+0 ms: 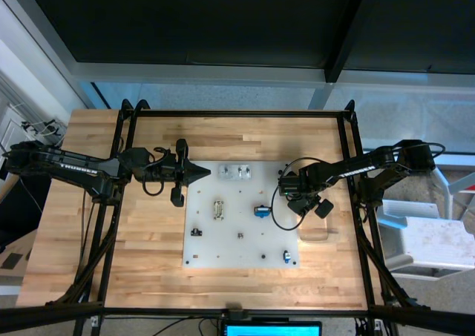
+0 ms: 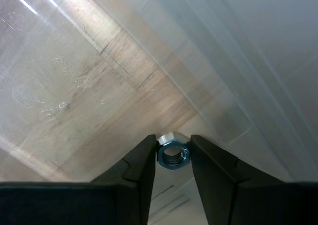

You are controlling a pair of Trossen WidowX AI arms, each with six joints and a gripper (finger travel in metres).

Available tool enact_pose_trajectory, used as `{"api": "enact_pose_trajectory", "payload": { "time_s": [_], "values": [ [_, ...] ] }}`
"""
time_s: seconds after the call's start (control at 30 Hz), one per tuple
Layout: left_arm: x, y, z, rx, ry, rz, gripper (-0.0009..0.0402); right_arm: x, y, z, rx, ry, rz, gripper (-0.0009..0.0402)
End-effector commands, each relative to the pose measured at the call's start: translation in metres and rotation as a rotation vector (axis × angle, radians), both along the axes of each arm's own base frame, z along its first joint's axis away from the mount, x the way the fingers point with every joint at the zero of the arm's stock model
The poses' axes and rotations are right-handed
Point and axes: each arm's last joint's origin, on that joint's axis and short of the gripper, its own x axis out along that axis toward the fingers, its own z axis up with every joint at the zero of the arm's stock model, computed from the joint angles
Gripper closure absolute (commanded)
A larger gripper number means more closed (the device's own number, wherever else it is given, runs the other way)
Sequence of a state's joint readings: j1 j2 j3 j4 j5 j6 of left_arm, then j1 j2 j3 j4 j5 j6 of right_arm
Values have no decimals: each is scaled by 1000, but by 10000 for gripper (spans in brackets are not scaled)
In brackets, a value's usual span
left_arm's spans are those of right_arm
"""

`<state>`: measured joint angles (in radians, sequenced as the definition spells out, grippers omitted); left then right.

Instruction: Pick the M12 fastener and fasten on the M12 threads

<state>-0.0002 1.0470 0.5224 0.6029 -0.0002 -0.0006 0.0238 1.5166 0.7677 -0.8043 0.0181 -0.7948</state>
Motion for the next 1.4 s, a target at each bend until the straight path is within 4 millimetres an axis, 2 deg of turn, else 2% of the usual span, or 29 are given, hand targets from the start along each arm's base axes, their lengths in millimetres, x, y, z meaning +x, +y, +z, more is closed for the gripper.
{"api": "enact_pose_trajectory", "payload": {
  "time_s": [0.03,0.4,0.53,0.9,1.13,1.4],
  "values": [
    [0,0,0,0,0,0,393,-1,0,-2,1,0,0,320],
    [0,0,0,0,-1,0,393,-3,0,-4,-1,5,0,338],
    [0,0,0,0,0,0,393,-1,-1,2,-33,2,-2,339],
    [0,0,0,0,-1,0,393,1,6,47,-43,16,36,339],
    [0,0,0,0,-1,0,393,10,24,76,-44,-15,189,339],
    [0,0,0,0,-1,0,393,19,50,97,-47,-21,421,338]
  ]
}}
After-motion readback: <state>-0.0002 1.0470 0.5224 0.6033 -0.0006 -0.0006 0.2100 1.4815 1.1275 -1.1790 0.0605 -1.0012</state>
